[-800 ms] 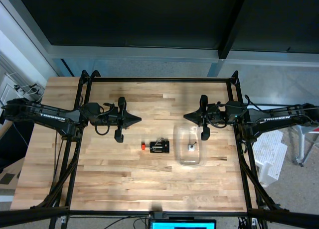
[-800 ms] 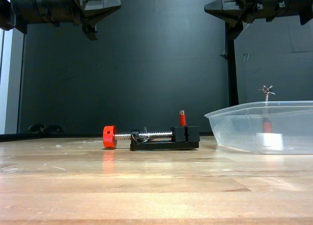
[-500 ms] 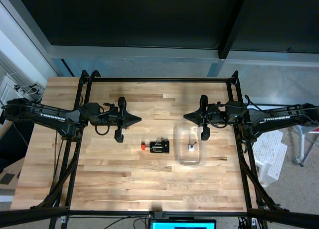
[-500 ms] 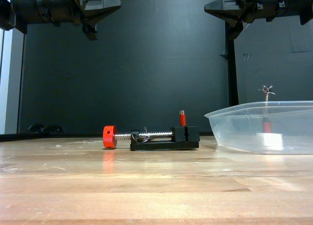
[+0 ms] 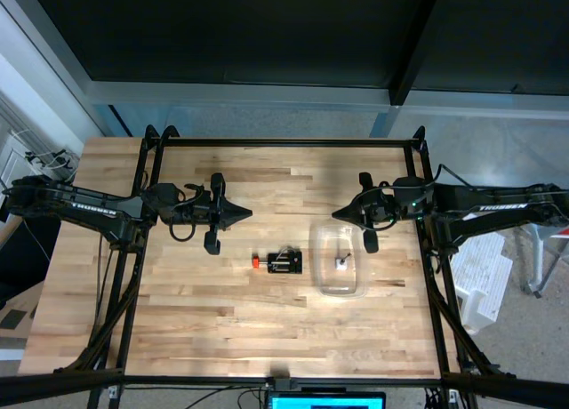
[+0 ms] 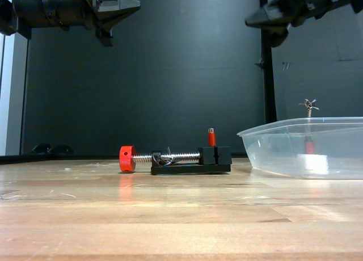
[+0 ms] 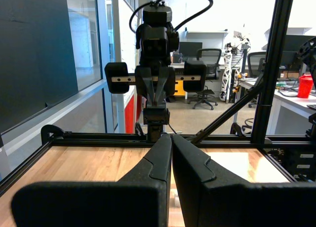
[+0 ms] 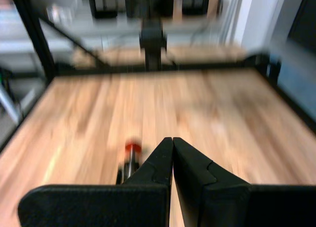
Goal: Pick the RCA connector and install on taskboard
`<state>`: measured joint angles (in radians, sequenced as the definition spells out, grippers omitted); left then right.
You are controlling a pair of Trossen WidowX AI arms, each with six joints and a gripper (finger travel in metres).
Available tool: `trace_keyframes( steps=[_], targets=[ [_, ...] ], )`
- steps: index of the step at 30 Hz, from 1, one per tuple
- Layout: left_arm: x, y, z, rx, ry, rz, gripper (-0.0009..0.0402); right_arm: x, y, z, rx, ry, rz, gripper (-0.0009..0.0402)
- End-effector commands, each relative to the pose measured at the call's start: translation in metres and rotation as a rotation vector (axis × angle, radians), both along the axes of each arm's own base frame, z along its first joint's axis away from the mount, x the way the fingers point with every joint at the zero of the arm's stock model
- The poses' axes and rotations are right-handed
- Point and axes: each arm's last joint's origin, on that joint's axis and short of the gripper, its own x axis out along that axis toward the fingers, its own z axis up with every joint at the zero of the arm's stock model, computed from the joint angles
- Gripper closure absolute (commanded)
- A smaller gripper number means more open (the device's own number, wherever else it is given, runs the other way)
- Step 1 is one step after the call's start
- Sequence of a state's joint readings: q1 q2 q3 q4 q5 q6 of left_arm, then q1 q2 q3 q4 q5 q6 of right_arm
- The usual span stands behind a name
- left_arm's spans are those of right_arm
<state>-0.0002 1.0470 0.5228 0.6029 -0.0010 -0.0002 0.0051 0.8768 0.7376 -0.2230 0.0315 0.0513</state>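
Note:
The taskboard [image 5: 286, 264] is a small black block with a red knob [image 5: 255, 262], lying mid-table; the low view shows the taskboard [image 6: 190, 161] side-on. The RCA connector [image 5: 341, 264] is a tiny pale piece resting inside the clear tray [image 5: 338, 293]. My left gripper [image 5: 248, 213] hovers shut, high above the table, up and to the left of the block, with nothing in it. My right gripper [image 5: 336, 215] is shut and empty too, tilted downward over the tray's far-left corner. The right gripper [image 8: 172, 139] points toward the blurred red knob [image 8: 132, 148].
The clear tray [image 6: 272, 147] sits right of the block, about a hand's width away. A black metal frame [image 5: 284, 142] borders the table. A screen [image 5: 325, 400] shows at the near edge. Both arms hang well above the tabletop in the low view.
My right arm has begun to move: its gripper has tipped downward and shifted slightly right and toward the tray. The left arm, block and tray stay still.

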Motion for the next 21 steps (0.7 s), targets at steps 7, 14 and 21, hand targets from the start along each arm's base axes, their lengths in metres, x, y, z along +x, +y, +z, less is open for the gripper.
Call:
trace_keyframes(
  steps=[7, 14, 21],
  targets=[
    [0.000, 0.000, 0.000, 0.000, 0.000, 0.000, 0.0393, -0.021, 0.009, 0.001, 0.055, 0.329, 0.017, 0.0393],
    [0.000, 0.000, 0.000, 0.000, 0.000, 0.000, 0.0393, -0.032, 0.026, -0.007, 0.065, 0.473, 0.082, 0.0393],
    [0.000, 0.000, 0.000, 0.000, 0.000, 0.000, 0.0393, -0.043, 0.035, -0.014, 0.011, 0.570, 0.040, 0.0393]
  ],
)
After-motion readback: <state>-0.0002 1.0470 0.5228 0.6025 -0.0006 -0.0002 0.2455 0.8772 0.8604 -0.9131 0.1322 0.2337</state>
